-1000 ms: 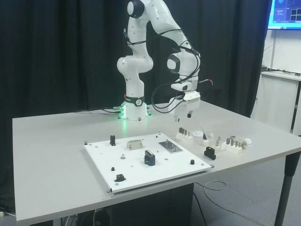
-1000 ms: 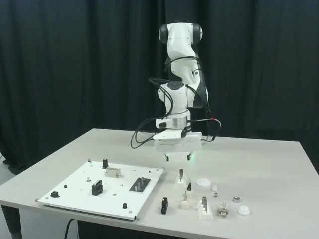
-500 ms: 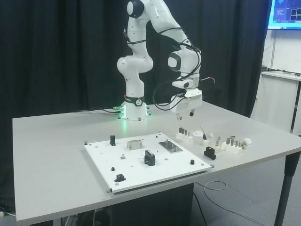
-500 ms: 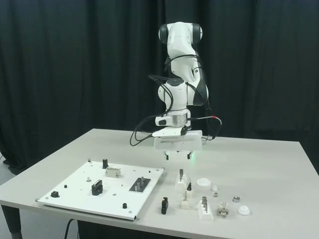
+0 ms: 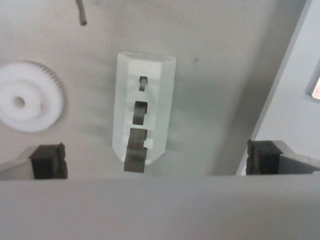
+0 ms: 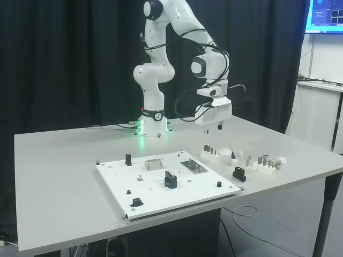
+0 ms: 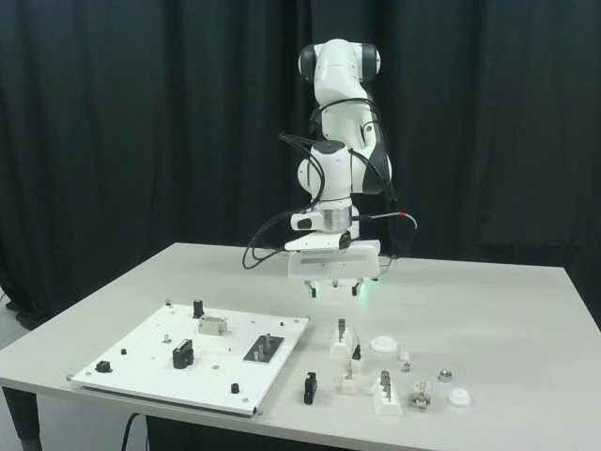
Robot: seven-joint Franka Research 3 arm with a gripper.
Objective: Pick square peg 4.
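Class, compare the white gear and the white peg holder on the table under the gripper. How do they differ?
The white gear is round, toothed, with a centre hole; the white peg holder is a long block. The gear carries nothing; the holder carries three grey pegs in a row. Both are white and rest on the grey table.

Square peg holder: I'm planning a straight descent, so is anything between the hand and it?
Nothing visible. The open hand hangs above the white peg holder; the white gear lies beside it, apart.
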